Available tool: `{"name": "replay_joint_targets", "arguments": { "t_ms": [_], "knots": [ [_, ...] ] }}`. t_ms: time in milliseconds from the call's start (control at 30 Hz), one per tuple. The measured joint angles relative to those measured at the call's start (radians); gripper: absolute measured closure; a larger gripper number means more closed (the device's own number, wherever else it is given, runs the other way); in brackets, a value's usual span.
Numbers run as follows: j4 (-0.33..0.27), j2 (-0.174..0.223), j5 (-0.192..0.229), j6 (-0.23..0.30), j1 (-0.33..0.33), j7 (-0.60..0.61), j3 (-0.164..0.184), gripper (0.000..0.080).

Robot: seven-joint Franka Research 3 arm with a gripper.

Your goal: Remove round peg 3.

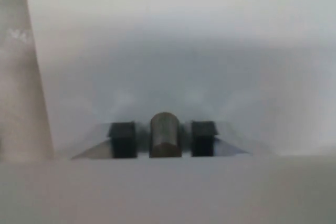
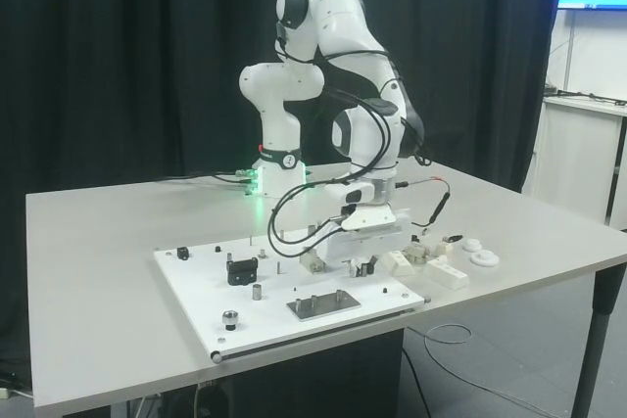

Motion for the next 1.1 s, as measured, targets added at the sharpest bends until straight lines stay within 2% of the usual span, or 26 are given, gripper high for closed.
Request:
{"name": "replay_joint_targets", "arguments": {
  "t_ms": [133, 167, 733, 1100],
  "knots": [
    [0.004, 0.002, 0.007, 0.0, 0.0, 0.0, -0.002, 0.0486],
    [0.005, 0.003, 0.008, -0.001, 0.0, 0.0, -0.002, 0.067],
    [0.009, 0.003, 0.008, -0.008, 0.0, -0.01, -0.003, 0.069],
    [0.047, -0.008, 0.008, -0.089, 0.0, -0.017, -0.009, 0.069]
  ]
}}
